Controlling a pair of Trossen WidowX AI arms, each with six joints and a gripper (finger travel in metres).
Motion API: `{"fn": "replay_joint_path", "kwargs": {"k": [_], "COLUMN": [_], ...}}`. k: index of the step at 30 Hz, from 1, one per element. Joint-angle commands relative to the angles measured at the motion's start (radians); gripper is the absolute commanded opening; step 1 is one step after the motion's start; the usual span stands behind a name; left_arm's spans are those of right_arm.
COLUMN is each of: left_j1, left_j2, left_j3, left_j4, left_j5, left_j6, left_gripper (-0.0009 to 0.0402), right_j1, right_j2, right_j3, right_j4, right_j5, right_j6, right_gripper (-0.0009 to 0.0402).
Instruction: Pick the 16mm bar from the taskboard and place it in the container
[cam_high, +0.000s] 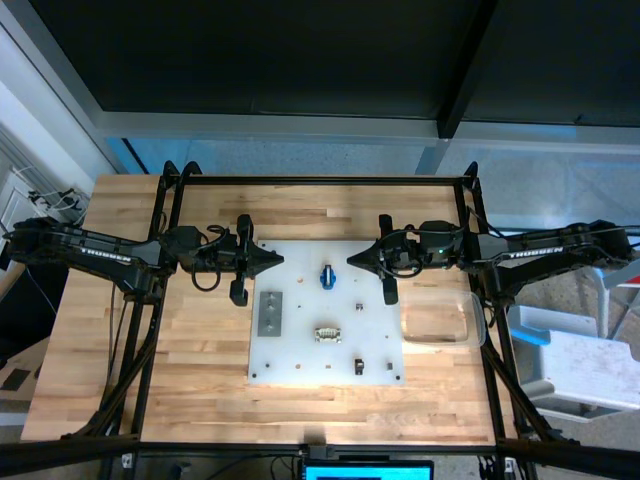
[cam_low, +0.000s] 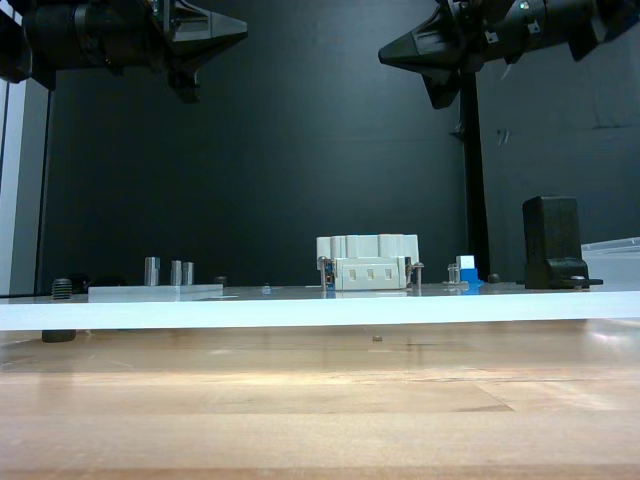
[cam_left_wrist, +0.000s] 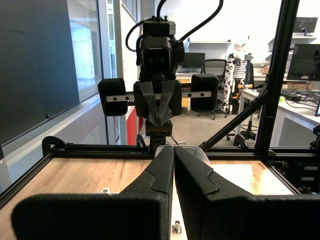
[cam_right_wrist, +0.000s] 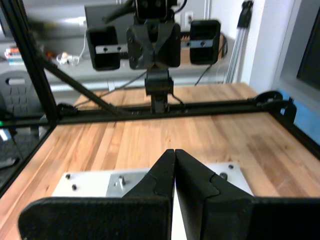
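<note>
The white taskboard (cam_high: 300, 362) lies mid-table, carrying a grey block (cam_high: 271, 311), a blue piece (cam_high: 327, 276), a silver connector (cam_high: 326, 333) and small black parts. Three short metal bars (cam_low: 152, 270) stand upright on the grey block; which is the 16mm bar I cannot tell. The clear container (cam_high: 442, 322) sits empty against the board's right edge. My left gripper (cam_high: 281, 258) hovers shut above the board's far left edge, holding nothing. Opposite it my right gripper (cam_high: 350, 260) hovers shut and empty over the far middle. Both hang high above the board in the low view.
A black frame rail (cam_high: 320, 181) borders the wooden table (cam_high: 190, 350) at the back and sides. White bins (cam_high: 575, 365) stand off the table's right. A tall black part (cam_low: 552, 243) rises on the board's right. A screen (cam_high: 368, 470) sits at the near edge.
</note>
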Motion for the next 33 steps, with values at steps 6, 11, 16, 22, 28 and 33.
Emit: {"fn": "replay_joint_path", "kwargs": {"k": [6, 11, 16, 22, 28, 33], "left_j1": [0.0, 0.0, 0.0, 0.0, 0.0, 0.0], "left_j2": [0.0, 0.0, 0.0, 0.0, 0.0, 0.0], "left_j3": [0.0, 0.0, 0.0, 0.0, 0.0, 0.0], "left_j4": [0.0, 0.0, 0.0, 0.0, 0.0, 0.0], "left_j5": [0.0, 0.0, 0.0, 0.0, 0.0, 0.0], "left_j6": [0.0, 0.0, 0.0, 0.0, 0.0, 0.0], "left_gripper": [0.0, 0.0, 0.0, 0.0, 0.0, 0.0], "right_j1": [0.027, 0.06, 0.104, 0.141, 0.184, 0.224], "right_j2": [0.001, 0.001, 0.001, 0.025, 0.098, 0.166], "right_j3": [0.063, 0.096, 0.137, 0.17, 0.227, 0.292], "right_j4": [-0.216, -0.347, -0.49, -0.621, -0.747, -0.831], "right_j5": [0.003, 0.04, 0.082, 0.103, 0.106, 0.106], "right_j6": [0.019, 0.029, 0.052, 0.093, 0.134, 0.158], "right_gripper": [0.0, 0.0, 0.0, 0.0, 0.0, 0.0]}}
